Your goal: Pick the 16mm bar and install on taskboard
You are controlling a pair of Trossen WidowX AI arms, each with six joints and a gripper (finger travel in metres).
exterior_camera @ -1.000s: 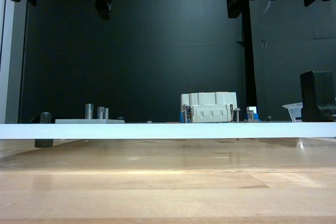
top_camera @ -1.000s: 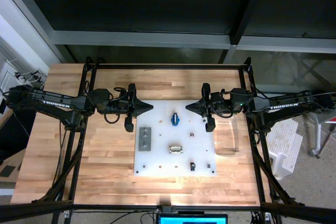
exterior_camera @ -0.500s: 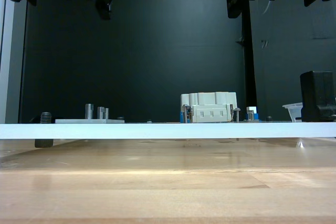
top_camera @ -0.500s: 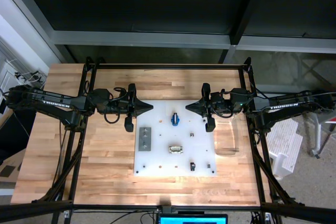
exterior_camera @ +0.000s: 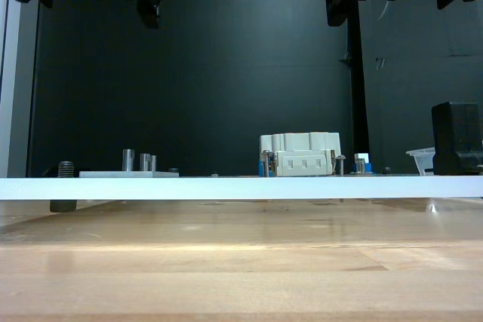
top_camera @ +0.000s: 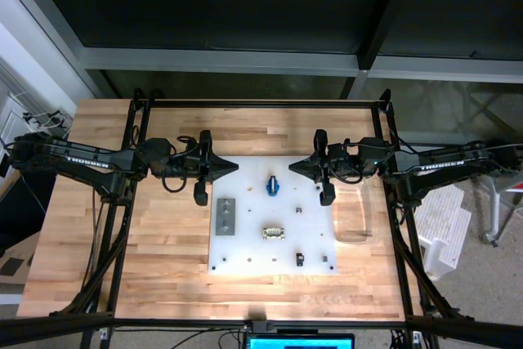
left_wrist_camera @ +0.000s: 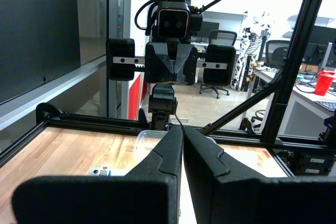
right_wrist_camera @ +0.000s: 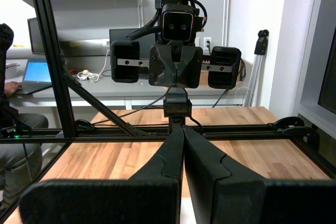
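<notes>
While hovering over far edge of white taskboard (top_camera: 245,251), pinched shut, empty: black left gripper (top_camera: 234,167), black right gripper (top_camera: 292,167); 16mm bar: cannot tell.

A wooden table (top_camera: 90,243) carries a white task board (top_camera: 245,261) lying flat at its centre. A clear plastic tub (top_camera: 353,239) sits on the wood at the board's 3 o'clock, just beside its edge.
</notes>
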